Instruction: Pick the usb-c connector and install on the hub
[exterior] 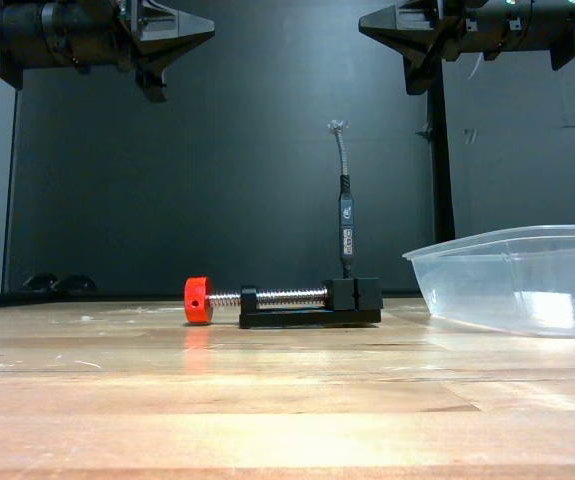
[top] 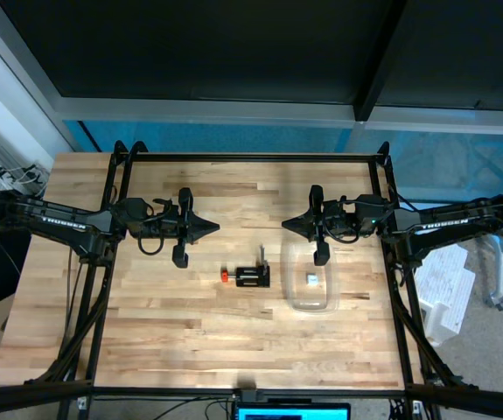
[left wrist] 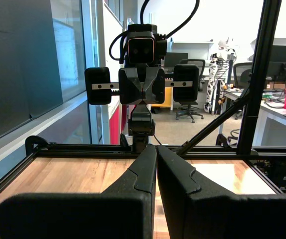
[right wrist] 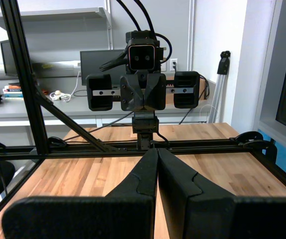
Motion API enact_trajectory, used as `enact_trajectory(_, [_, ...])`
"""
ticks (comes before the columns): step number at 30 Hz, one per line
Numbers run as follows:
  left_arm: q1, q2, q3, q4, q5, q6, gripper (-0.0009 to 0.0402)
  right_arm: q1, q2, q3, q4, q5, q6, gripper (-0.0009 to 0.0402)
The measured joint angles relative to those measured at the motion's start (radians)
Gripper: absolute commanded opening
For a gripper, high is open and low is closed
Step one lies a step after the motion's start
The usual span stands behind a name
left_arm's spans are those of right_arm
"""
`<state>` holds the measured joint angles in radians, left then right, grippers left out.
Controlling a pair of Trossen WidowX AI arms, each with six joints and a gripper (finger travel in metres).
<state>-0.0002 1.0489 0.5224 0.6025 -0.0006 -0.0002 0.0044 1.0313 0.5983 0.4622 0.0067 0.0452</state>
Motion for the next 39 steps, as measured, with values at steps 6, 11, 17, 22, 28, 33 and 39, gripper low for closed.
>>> enact_trajectory(6, [0.000, 0.000, 0.000, 0.000, 0.000, 0.000, 0.0000, 0.000, 0.000, 0.000, 0.000, 0.000, -0.001, 0.0000])
enact_trajectory(11, [0.000, 0.000, 0.000, 0.000, 0.000, 0.000, 0.0000, 0.000, 0.000, 0.000, 0.000, 0.000, -0.002, 0.0000])
enact_trajectory(17, [0.000, 0.000, 0.000, 0.000, 0.000, 0.000, 0.0000, 0.000, 0.000, 0.000, 0.000, 0.000, -0.002, 0.0000])
enact_trajectory(22, [0.000, 0.000, 0.000, 0.000, 0.000, 0.000, 0.0000, 0.000, 0.000, 0.000, 0.000, 0.000, -0.002, 0.0000])
enact_trajectory(28, [0.000, 0.000, 0.000, 0.000, 0.000, 0.000, 0.0000, 0.000, 0.000, 0.000, 0.000, 0.000, -0.002, 0.0000])
enact_trajectory(33, [0.000, 0.000, 0.000, 0.000, 0.000, 0.000, 0.0000, 0.000, 0.000, 0.000, 0.000, 0.000, -0.001, 0.0000])
enact_trajectory(39, [0.000, 0.000, 0.000, 0.000, 0.000, 0.000, 0.0000, 0.000, 0.000, 0.000, 0.000, 0.000, 0.000, 0.0000])
